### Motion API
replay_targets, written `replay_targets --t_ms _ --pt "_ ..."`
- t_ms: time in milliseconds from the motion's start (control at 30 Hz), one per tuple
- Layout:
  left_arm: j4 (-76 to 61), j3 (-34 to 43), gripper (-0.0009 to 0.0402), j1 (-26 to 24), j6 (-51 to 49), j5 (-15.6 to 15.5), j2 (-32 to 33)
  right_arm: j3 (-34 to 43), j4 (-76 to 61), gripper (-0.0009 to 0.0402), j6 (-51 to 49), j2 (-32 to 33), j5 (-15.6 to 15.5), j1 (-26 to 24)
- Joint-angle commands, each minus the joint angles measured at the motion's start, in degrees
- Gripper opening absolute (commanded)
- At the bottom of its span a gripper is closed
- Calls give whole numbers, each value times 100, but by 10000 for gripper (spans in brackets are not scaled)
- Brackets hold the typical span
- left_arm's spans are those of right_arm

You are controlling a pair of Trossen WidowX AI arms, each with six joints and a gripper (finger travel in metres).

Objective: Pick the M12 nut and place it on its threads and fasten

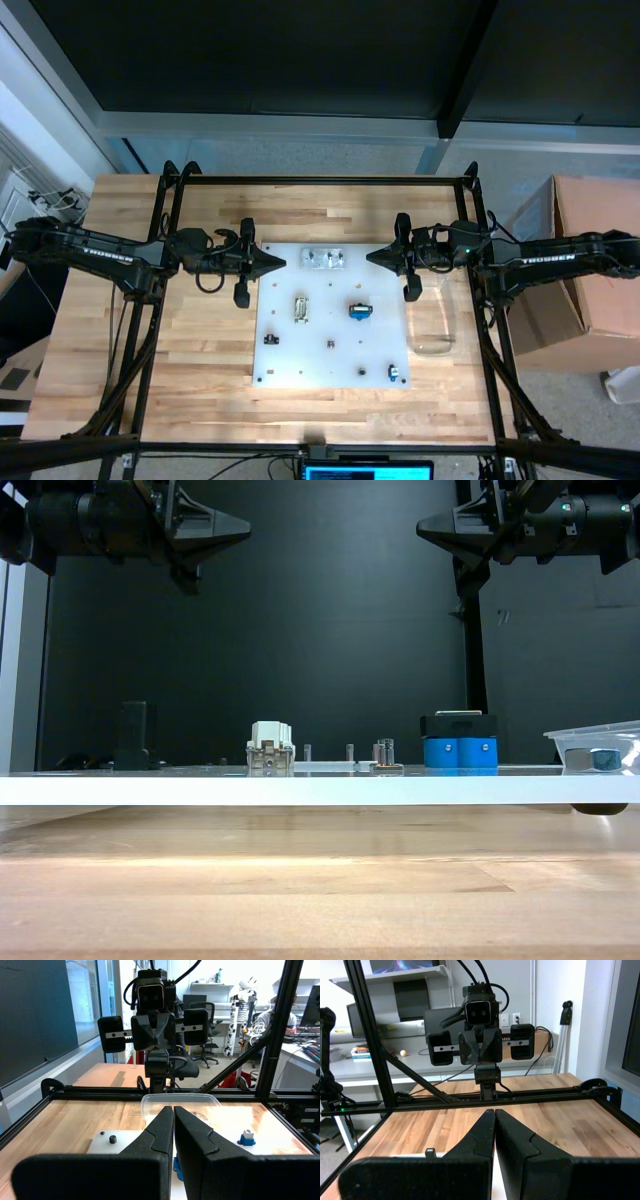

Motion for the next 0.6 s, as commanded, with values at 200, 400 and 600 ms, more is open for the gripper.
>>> replay_targets --t_ms 200,400,600 --pt "0 0 0 2 0 2 2 17 -17 0 0 4 4 2" --pt "0 0 0 0 0 2 2 44 -13 0 0 4 2 2" --pt "0 0 0 2 0 2 2 42 -20 0 0 11 2 4"
